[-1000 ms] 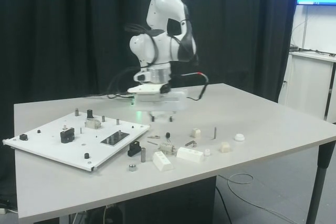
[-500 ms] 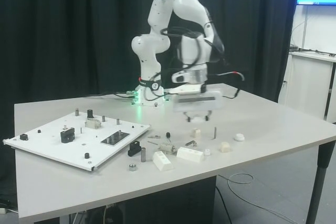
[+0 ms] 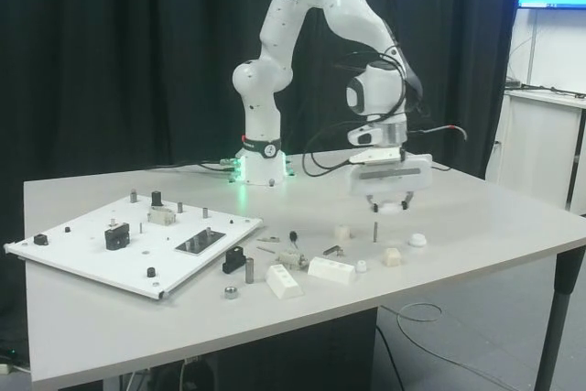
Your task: Place large gear.
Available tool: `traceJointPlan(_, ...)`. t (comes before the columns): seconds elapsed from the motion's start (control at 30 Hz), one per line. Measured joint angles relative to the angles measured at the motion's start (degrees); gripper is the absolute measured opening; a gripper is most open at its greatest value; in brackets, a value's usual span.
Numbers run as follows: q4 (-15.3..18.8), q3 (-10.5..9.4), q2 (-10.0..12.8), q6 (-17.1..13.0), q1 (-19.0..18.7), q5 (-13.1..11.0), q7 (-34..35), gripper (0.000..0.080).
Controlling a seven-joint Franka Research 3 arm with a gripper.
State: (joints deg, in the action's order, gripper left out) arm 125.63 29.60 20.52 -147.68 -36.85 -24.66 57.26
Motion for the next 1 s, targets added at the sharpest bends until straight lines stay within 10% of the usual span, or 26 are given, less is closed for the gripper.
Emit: traceJointPlan(1.0,-0.4,-3.11,4.6,-1.2,-4.1,0.5,3.4,0.0596)
